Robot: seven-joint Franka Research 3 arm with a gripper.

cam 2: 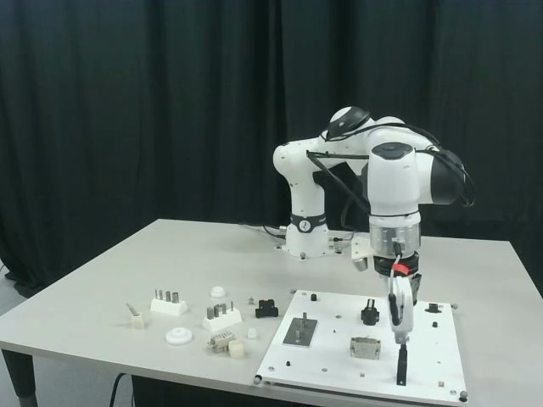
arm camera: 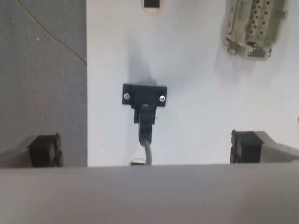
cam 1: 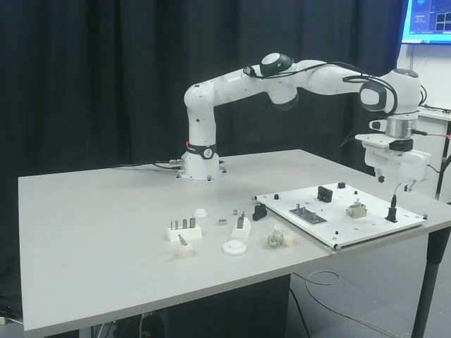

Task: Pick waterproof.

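We see the white arm reaching out over the white board (cam 1: 366,229) that lies on the grey surface (cam 1: 106,211), w/ the claw (arm camera: 145,148) hanging above the board's outer end. In the wrist view its two black fingertips (arm camera: 45,150) stand wide apart, one on each side of the black connector (arm camera: 145,100), touching nothing, so the claw is spread and holding nothing. The connector, which we take for the waterproof one, sits on the board: a black flange w/ two screws, a black plug in its middle and a grey cable (arm camera: 149,154) running out of it. In the room views it shows as a short black upright post near the board's outer edge, directly under the claw and clearly apart from it. A grey multi-pin connector (arm camera: 254,28) lies on the board nearby; we also see a black block (cam 2: 369,314) and a metal plate w/ pegs (cam 2: 300,331) further along the same board. Off the board, on the surface, lie small white parts, incl. a peg holder (cam 1: 184,231), a gear-like disc (cam 1: 234,248) and a small black clip (cam 1: 260,210).
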